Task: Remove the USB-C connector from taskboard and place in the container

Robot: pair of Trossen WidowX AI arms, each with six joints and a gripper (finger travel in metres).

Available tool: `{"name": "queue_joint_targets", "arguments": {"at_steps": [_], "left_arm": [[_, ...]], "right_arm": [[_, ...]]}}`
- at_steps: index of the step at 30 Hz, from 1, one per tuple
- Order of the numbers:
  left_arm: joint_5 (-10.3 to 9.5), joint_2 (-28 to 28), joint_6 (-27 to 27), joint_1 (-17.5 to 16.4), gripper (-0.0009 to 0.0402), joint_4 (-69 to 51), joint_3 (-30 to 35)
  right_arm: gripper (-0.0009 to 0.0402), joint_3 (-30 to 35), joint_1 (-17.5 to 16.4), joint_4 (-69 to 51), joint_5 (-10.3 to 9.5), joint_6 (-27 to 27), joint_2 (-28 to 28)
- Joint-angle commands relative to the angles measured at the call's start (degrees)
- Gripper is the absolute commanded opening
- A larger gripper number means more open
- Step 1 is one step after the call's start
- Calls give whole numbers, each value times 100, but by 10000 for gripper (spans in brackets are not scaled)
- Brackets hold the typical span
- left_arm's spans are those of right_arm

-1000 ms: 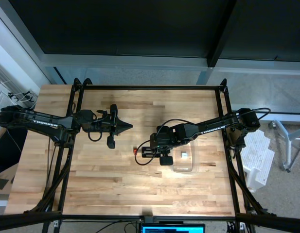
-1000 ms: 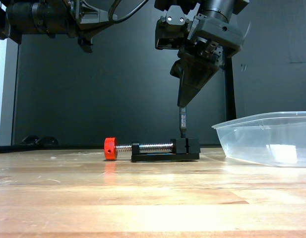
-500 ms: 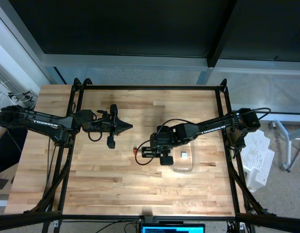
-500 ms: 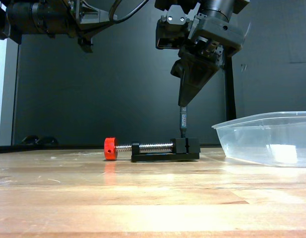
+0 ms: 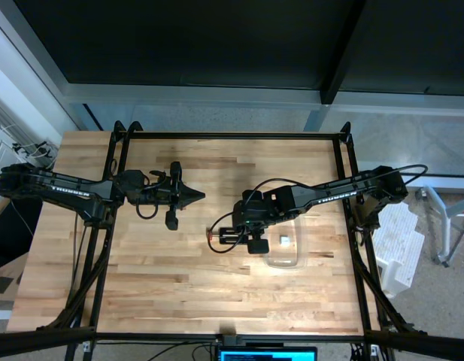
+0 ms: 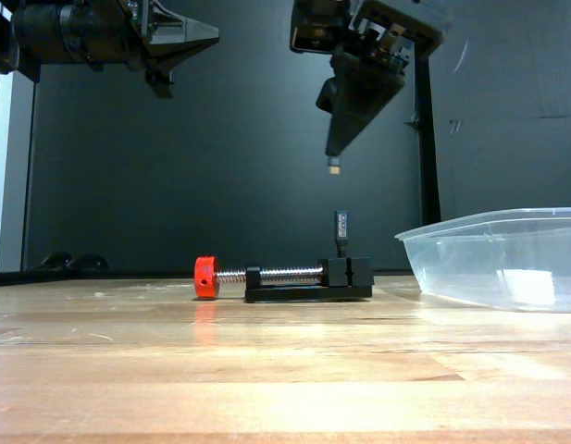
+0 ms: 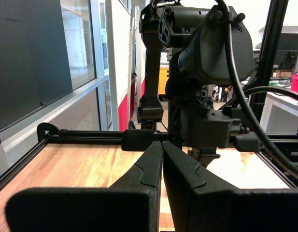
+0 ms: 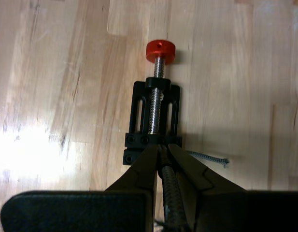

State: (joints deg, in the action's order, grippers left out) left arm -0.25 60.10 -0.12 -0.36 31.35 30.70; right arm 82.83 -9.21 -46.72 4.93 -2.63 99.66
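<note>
While above taskboard (image 6: 308, 277), right hand (image 6: 337, 154) tight on connector (image 6: 334, 168); left hand (image 6: 209, 37) aloft

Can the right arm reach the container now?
Likely yes: right gripper, holding the USB-C connector above the taskboard, has open air toward the container beside it. Left gripper hovers far left.

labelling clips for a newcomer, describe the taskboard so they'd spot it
On the wooden table, find the clear container; the taskboard lies just left of it, below the right gripper holding the USB-C connector; the left gripper hangs parked farther left. It alone is black with a red-orange knob.
</note>
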Motion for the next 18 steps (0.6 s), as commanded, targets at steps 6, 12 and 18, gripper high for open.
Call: {"name": "queue_joint_targets", "arguments": {"at_steps": [6,12,18], "left_arm": [[0,2,0,-2,0,0,0],[-2,0,0,0,0,2,0],[0,0,0,0,0,2,0]], "right_arm": [[0,-765,-98,-15,2,-63,-616],[0,-1462,-107,-20,11,-463,-1137],[0,-2144,-129,-15,22,-778,-1574]]}}
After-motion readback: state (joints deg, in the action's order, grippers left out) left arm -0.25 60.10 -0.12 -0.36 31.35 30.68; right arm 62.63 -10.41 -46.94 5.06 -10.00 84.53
